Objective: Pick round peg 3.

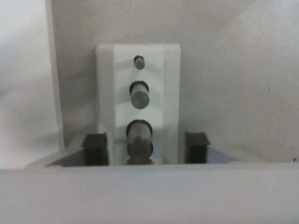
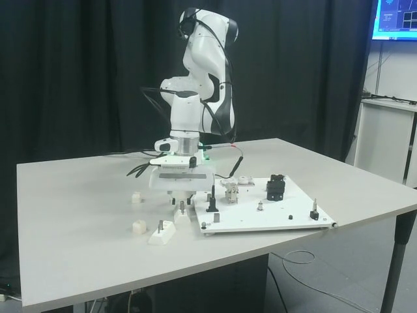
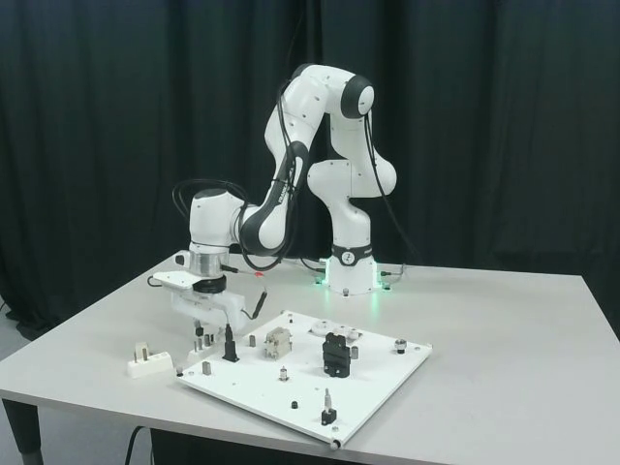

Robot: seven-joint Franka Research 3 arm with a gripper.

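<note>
With its open gripper (image 1: 145, 149) straddling the largest peg (image 1: 139, 140) in the white holder (image 1: 106, 93), any sideways offset could tip that holder on closing.

Grey surface (image 2: 78, 195) carried a white board (image 3: 373, 383) near its front edge, with a black block (image 3: 336, 354) standing on it and small upright pins (image 3: 328, 412) along the board's near side. A white holder (image 2: 161, 234) and a small white cube (image 2: 138, 226) sat just beside the board. Black curtain (image 3: 504, 116) hung behind.
</note>
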